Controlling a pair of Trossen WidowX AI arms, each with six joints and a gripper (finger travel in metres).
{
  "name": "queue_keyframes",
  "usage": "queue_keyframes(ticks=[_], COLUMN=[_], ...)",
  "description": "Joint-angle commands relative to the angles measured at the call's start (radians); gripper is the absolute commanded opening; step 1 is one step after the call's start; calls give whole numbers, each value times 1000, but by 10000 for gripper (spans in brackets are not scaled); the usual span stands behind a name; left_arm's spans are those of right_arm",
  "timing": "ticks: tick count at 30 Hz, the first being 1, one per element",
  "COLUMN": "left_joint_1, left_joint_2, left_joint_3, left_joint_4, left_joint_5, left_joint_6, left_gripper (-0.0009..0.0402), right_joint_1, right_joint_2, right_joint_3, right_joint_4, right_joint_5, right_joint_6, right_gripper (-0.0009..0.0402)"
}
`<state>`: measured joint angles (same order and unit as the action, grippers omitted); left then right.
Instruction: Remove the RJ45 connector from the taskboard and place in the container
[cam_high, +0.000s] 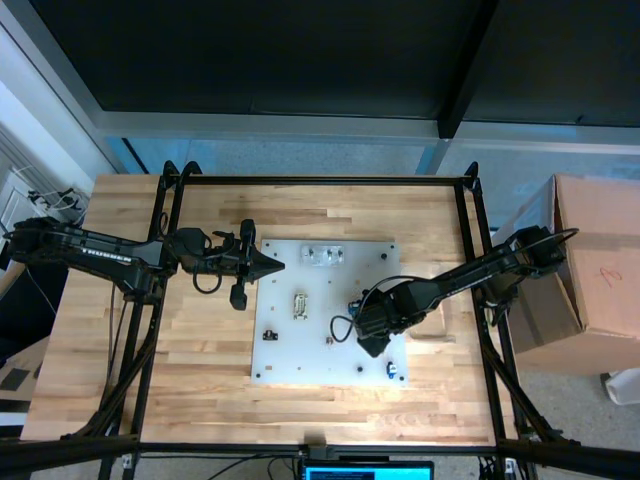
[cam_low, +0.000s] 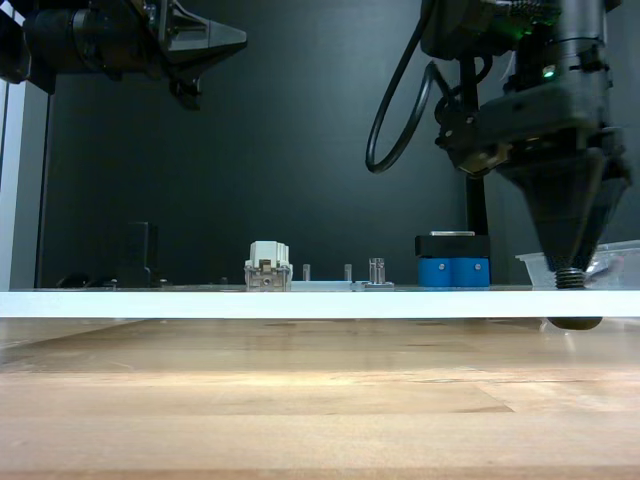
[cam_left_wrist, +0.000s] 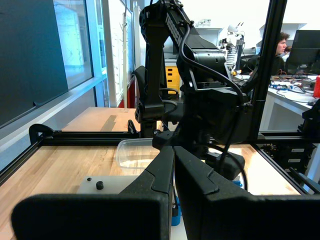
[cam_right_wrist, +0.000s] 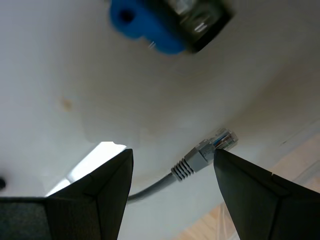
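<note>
Two fingers of the right pincer (cam_right_wrist: 173, 152) stand wide apart and hold nothing. It hangs low over the white board (cam_high: 290, 350), at the lower right of the high view. The plug (cam_right_wrist: 207, 147) lies loose on the board between the fingers, clear of the blue socket (cam_right_wrist: 145, 22). I think it is out, but not yet in the clear box (cam_low: 615, 258). The left pincer (cam_high: 278, 266) is shut and empty, raised by the board's left edge.

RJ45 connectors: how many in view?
1: the connector lies free on the white board, clear of the blue socket, below the open right gripper. Left gripper, shut, hovers over the board's left edge.
</note>
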<state>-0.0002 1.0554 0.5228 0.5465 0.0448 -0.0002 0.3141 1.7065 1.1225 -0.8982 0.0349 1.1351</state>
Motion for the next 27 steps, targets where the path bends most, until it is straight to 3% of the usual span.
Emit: queue_keyframes(ticks=[1,16,27], left_joint_1=[0,0,0], left_joint_2=[0,0,0], left_joint_3=[0,0,0], left_joint_4=[0,0,0], left_joint_5=[0,0,0], left_joint_6=[0,0,0], left_gripper=[0,0,0], right_joint_1=[-2,1,-2], right_joint_2=[1,-5,-5], right_joint_3=[-1,86,22], right_joint_4=[-5,-45,-50], right_joint_5=[7,-2,-2], right_joint_6=[23,42,92], right_gripper=[224,224,224])
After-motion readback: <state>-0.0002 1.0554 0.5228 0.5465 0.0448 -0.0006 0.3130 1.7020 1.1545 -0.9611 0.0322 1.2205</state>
